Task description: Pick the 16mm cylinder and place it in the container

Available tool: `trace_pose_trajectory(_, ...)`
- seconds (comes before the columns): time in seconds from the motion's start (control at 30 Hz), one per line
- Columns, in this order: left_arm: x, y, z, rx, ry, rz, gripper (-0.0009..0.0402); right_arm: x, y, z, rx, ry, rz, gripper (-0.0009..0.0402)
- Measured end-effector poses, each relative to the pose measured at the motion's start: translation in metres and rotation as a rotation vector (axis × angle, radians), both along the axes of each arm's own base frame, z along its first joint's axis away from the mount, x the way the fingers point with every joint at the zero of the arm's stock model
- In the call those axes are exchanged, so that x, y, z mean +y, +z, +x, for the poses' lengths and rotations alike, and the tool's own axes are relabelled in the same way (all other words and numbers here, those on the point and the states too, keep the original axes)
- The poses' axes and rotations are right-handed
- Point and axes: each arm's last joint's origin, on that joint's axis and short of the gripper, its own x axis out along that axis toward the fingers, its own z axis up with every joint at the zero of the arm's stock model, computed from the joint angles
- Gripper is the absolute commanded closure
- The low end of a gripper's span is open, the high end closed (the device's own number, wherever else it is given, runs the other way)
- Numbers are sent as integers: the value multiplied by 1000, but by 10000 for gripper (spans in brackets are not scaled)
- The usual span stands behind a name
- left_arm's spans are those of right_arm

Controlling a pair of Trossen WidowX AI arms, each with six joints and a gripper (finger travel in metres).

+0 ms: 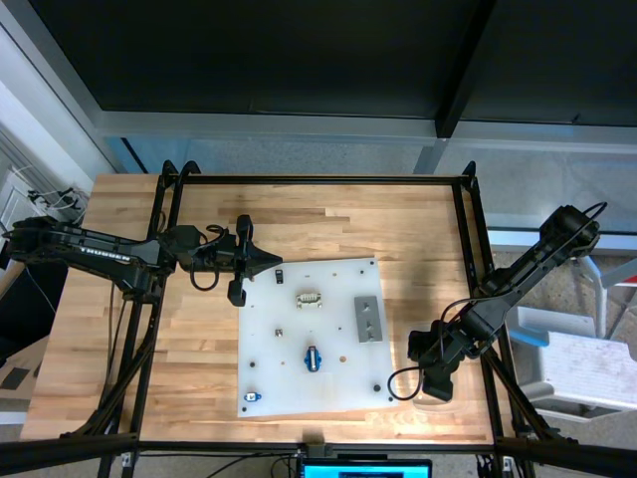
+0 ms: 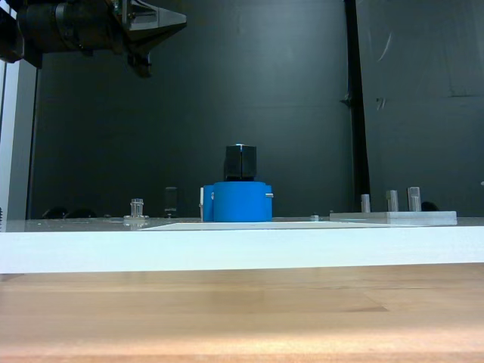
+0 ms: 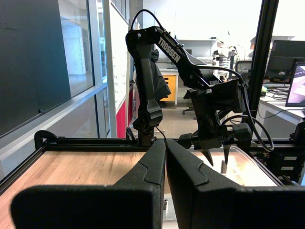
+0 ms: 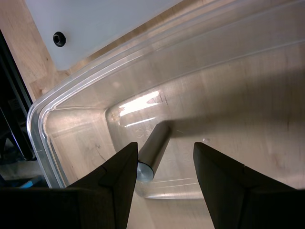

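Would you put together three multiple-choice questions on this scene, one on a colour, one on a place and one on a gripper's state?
1. The connector standing on the board is: A blue; B red; C green.
2. The cylinder lies: A on the board; B on the connector; C in the clear tray.
3. The right gripper above the clear tray is: A shut on the cylinder; B open; C shut on nothing.

Answers: 1 A, its body shows blue in the high and low views. 2 C, the right wrist view shows it on its side on the tray's floor. 3 B, its fingers stand well apart above the cylinder. The left gripper, shut, hovers near the board's far left corner.
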Motion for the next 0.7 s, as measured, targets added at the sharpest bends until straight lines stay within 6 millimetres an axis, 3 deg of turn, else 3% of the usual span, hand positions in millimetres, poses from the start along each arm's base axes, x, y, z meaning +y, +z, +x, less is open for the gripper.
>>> trace_pose_trajectory(0.7,0,0,0,-1,0,0,393,1,5,2,-21,-3,8,233)
